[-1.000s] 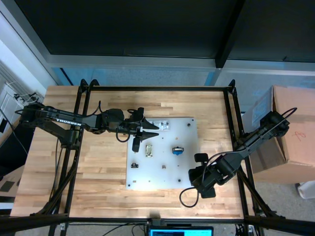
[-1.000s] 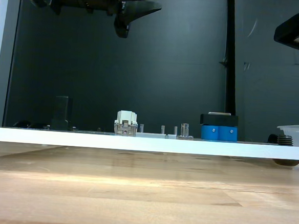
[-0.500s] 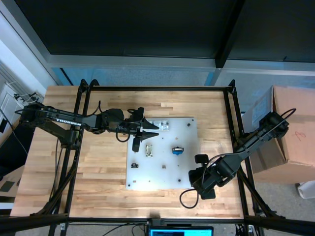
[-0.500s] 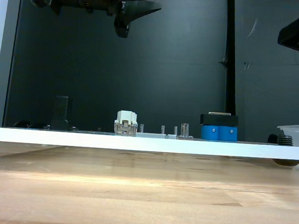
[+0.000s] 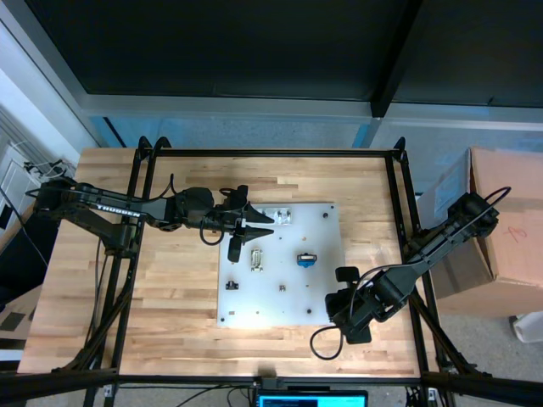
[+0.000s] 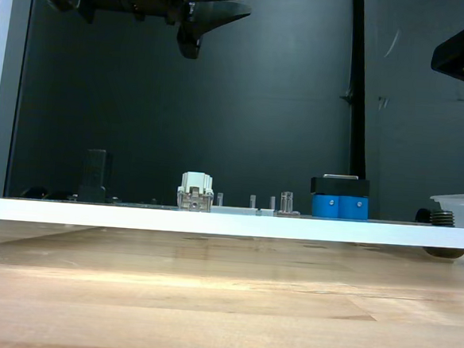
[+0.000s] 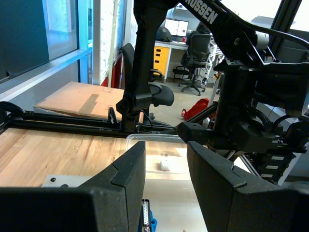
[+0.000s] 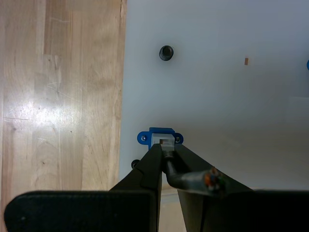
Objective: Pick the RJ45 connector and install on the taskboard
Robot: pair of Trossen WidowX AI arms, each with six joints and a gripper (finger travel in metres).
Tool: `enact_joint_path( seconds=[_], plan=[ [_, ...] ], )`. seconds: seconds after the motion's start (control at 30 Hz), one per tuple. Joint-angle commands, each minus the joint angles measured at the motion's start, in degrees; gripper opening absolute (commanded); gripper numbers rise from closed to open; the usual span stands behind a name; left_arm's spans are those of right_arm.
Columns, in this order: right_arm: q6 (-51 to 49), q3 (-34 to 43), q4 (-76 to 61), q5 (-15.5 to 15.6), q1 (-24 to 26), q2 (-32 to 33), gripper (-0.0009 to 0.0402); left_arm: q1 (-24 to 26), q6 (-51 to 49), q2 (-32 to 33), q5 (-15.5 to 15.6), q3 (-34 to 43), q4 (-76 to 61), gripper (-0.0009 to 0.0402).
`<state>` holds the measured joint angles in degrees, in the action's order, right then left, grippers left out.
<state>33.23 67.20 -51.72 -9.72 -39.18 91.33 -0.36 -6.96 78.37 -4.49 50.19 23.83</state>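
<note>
At the taskboard's (image 5: 254, 309) near right corner, the right hand (image 5: 348, 315) points down from its bent arm. Only its wrist view shows it clenched on the RJ45 connector (image 8: 167, 155), whose tip is at the blue socket (image 8: 161, 137); how deep, I cannot tell. Above the board's far left, the left hand (image 5: 254, 222) reaches inward, level, its fingers (image 7: 120, 183) spread and holding nothing.
</note>
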Motion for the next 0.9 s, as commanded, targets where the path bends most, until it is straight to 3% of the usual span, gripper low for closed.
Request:
enact_joint_path(
  seconds=[0.03, 0.4, 0.9],
  plan=[
    [0.0, -0.1, 0.0, 0.2, -0.1, 0.1, 0.0, 0.0, 0.0, 0.0, 0.0, 0.0, 0.0, 0.0115],
    [0.5, -0.5, 0.2, 0.2, -0.2, 0.1, 0.0, 0.0, 0.0, 0.0, 0.0, 0.0, 0.0, 0.0115],
    [1.0, -7.0, 6.2, 0.0, 0.0, 0.1, 0.0, 0.0, 0.0, 0.0, 0.0, 0.0, 0.0, 0.0115]
  ],
)
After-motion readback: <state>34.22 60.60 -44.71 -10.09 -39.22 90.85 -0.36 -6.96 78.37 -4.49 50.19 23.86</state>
